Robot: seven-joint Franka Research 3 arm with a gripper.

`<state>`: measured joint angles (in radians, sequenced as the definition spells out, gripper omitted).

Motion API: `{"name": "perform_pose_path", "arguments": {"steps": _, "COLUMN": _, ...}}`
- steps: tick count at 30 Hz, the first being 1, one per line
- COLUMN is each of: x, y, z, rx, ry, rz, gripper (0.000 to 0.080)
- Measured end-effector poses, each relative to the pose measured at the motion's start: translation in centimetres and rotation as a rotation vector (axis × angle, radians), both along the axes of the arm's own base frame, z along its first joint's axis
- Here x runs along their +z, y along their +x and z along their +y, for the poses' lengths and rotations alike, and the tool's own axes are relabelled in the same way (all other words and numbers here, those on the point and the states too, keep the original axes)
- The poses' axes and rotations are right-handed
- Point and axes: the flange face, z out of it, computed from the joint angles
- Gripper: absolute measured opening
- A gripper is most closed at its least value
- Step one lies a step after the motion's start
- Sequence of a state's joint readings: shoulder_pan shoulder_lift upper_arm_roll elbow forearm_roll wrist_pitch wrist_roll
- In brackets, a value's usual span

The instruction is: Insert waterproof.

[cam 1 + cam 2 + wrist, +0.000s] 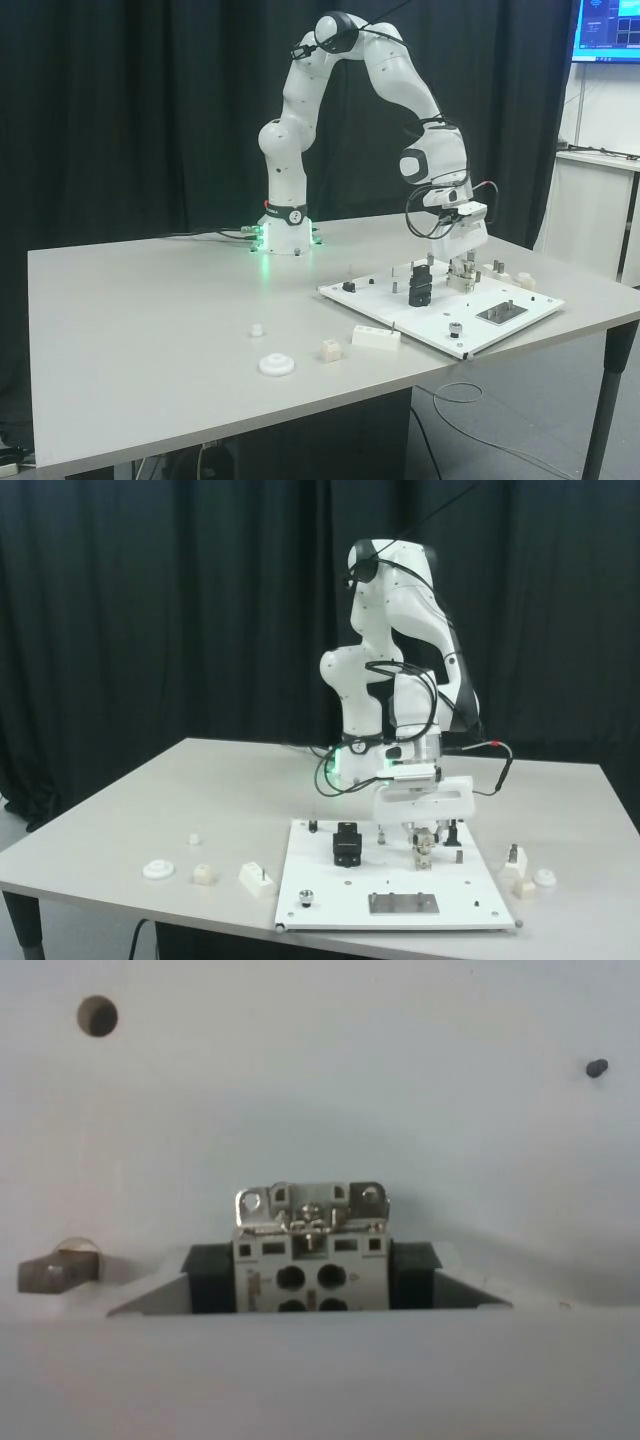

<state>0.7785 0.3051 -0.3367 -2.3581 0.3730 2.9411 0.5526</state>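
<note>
Gripper (462,268) is low over the white task board (440,322), fingers clamped on the small white waterproof connector (311,1272). In the wrist view the connector sits between the two black finger pads (211,1278), its face showing four round sockets under a shiny metal clip (311,1208). Connector is held just above the board surface; can't tell whether it touches anything below.

Second room view: gripper (423,842) hangs near the board's (330,912) middle, with the black block fixture (347,844) beside it on the board and a grey metal plate (403,903) nearer the front edge.

White Franka arm (340,90) arches from its base, which glows green, down to the board.

Loose parts on the grey table (140,310) well apart from the board: white round disc (276,366), small white cap (257,328), small pale cube (329,350), white rectangular block (376,337) just beside the board's edge
</note>
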Motion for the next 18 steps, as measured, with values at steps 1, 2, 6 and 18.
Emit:
{"name": "perform_pose_path", "arguments": {"steps": 1, "x": 0.0, "y": 0.01, "z": -0.04, "rx": -0.007, "ry": 0.003, "rz": 0.001, "gripper": 0.032}}
{"name": "perform_pose_path", "arguments": {"steps": 2, "x": -0.01, "y": 0.02, "z": -0.11, "rx": -0.017, "ry": 0.007, "rz": 0.002, "gripper": 0.032}}
{"name": "perform_pose_path", "arguments": {"steps": 6, "x": -0.01, "y": 0.06, "z": -0.27, "rx": -0.043, "ry": 0.017, "rz": 0.005, "gripper": 0.032}}
{"name": "perform_pose_path", "arguments": {"steps": 18, "x": -0.01, "y": 0.06, "z": -0.34, "rx": -0.098, "ry": 0.037, "rz": 0.009, "gripper": 0.032}}
